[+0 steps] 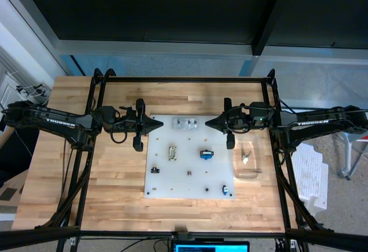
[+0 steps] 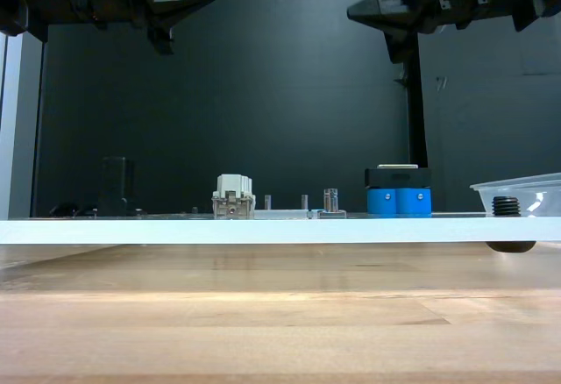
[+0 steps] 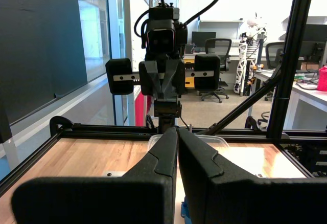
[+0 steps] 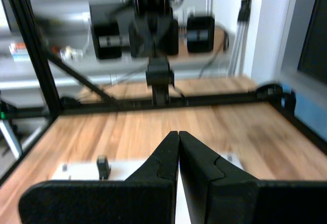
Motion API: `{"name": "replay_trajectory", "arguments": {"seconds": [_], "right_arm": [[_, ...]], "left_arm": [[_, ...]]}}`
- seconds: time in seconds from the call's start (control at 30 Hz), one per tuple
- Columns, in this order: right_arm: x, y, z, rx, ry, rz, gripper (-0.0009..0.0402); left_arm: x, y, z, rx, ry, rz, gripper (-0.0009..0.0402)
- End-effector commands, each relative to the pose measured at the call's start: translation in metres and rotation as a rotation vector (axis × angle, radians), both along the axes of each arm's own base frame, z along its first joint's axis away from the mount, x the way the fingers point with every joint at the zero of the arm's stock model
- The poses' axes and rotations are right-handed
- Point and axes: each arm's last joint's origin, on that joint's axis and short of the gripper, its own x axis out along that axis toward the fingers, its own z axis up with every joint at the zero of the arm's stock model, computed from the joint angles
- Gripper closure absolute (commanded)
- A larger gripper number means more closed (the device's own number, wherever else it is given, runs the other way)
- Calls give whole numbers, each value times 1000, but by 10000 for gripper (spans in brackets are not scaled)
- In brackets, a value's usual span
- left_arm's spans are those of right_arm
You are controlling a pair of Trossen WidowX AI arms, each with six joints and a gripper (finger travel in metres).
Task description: Pick the RJ45 connector and install on taskboard
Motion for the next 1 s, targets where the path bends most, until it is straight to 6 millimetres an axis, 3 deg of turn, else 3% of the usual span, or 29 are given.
{"name": "replay_trajectory", "arguments": {"seconds": [0.03, 0.73, 1.0], "right_arm": [[-4, 0, 5, -3, 79, 2, 393], [-46, 4, 48, 4, 514, 41, 393], [-63, 6, 55, 7, 662, 50, 393]], "left_arm": [[0, 0, 0, 0, -1, 0, 393], [0, 0, 0, 0, 0, 0, 393], [0, 0, 0, 0, 0, 0, 393]]}}
